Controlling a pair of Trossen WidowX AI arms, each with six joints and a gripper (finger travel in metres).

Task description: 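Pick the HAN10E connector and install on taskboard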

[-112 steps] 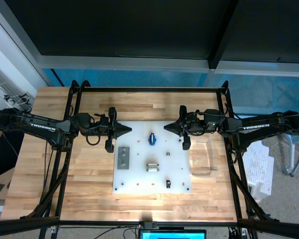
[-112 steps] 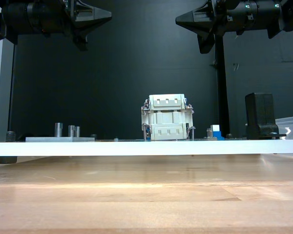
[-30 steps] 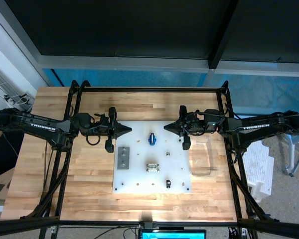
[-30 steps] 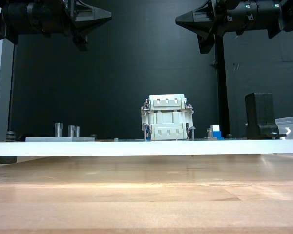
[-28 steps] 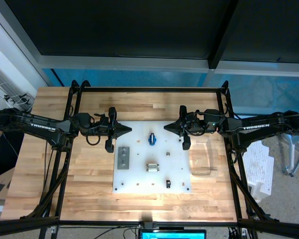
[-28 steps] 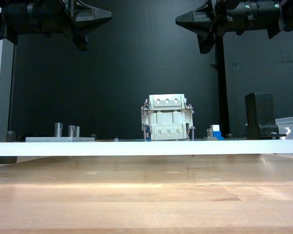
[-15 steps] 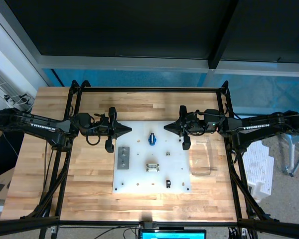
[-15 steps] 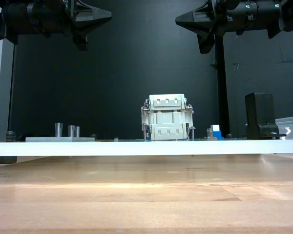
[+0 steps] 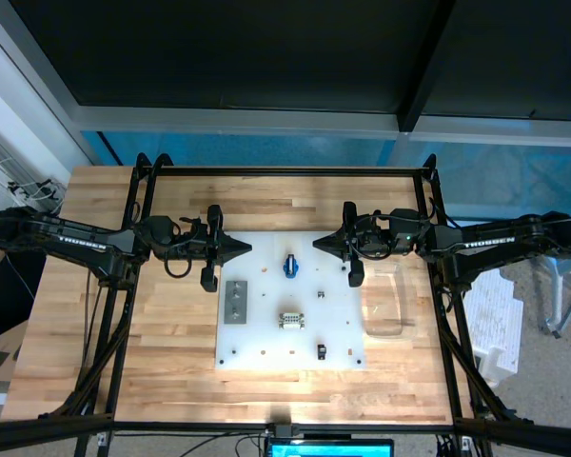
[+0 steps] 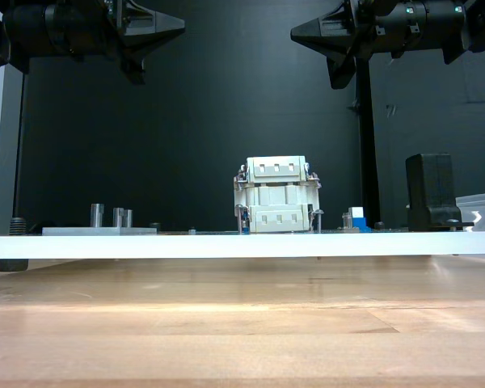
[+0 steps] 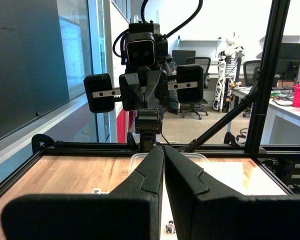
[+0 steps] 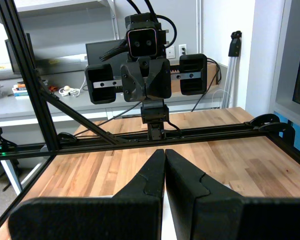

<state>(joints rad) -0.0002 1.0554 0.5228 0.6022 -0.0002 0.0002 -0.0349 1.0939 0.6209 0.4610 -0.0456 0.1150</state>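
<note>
The left gripper (image 9: pixel 244 248) hangs high over the board's (image 9: pixel 266 354) far left corner, pointing inward; its fingers (image 11: pixel 149 172) are pressed together, tips touching. The right gripper (image 9: pixel 318 243) hangs at the same height over the far right part of the board, pointing back at the left one, well apart from it; its fingers (image 12: pixel 151 176) are pressed together too, holding nothing. The connector (image 9: pixel 288 321) stands upright on the board, a little nearer than its middle, free of both grippers; in the low view it (image 10: pixel 276 202) shows as a pale stacked block with small screws at its corners, far below the gripper tips. On the board a grey block (image 9: pixel 236 301) lies to the connector's left, a blue part (image 9: pixel 290 265) beyond it, and a black part (image 9: pixel 323 352) near the front edge on its right. A clear tray (image 9: pixel 386 328) rests on the table (image 9: pixel 152 362) just beside the board's right edge.
</note>
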